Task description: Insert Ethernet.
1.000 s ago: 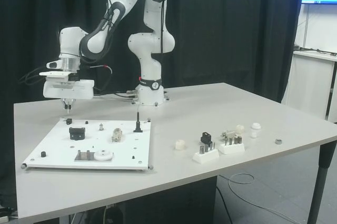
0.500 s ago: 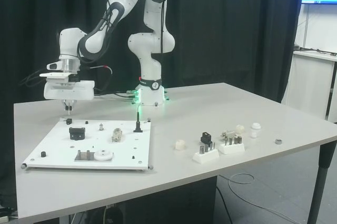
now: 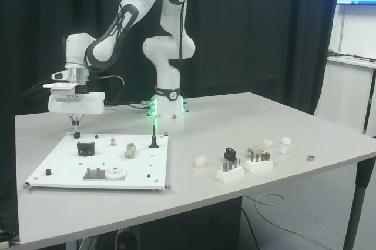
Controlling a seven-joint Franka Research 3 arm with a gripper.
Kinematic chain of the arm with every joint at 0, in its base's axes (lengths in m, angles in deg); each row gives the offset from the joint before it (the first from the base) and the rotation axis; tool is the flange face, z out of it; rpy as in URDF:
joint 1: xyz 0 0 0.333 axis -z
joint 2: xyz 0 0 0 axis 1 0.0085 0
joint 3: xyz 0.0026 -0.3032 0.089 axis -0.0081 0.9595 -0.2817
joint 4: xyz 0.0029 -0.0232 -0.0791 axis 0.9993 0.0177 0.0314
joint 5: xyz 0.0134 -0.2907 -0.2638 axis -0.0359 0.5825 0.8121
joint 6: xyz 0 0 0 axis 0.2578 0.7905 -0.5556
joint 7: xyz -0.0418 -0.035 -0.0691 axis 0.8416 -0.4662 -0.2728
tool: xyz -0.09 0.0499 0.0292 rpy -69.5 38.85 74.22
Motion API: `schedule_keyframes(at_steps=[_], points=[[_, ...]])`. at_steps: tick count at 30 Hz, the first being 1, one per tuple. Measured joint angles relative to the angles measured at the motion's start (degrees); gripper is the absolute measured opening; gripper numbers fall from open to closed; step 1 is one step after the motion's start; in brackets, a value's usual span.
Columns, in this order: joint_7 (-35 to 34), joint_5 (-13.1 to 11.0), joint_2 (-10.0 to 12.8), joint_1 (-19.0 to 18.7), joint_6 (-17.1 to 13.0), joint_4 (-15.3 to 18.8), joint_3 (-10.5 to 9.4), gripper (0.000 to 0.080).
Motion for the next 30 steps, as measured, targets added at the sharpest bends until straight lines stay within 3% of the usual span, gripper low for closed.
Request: schedule_keyframes(at_steps=[30], points=[[-0.1,-2.4,2.8,0.0,0.5,-1.0,-0.23,0.0074]])
